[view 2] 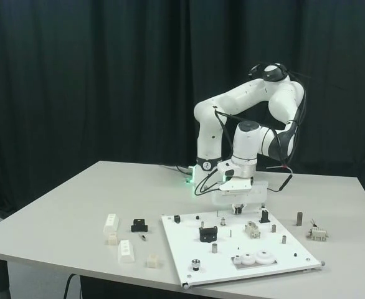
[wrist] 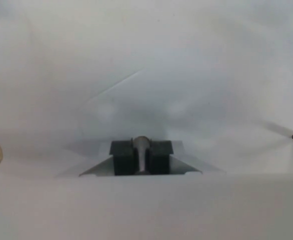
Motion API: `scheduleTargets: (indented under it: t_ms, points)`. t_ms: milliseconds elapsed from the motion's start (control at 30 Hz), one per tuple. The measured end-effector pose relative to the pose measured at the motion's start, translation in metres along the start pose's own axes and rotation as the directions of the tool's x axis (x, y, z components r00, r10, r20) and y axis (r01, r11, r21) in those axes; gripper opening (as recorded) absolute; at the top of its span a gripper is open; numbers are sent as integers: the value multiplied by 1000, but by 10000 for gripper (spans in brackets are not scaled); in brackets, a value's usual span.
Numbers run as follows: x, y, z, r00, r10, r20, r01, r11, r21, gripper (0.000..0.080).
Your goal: Remove round peg 2.
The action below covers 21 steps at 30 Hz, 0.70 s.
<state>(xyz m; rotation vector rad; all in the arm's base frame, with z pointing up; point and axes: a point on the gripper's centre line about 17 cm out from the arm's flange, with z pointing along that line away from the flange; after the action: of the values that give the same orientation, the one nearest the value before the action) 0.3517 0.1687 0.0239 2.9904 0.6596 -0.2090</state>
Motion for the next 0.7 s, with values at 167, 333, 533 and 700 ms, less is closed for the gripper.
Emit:
scheduleTargets:
  t_ms: [167,333,533,700]
  points:
    - [0,0,0,1000,11,-3,-11,1000,3,64]
    - [0,0,0,999,34,-3,-34,999,5,64]
    - [0,-1,-1,999,52,-3,-52,999,7,64]
    - [0,-1,-1,999,53,-3,-53,999,8,64]
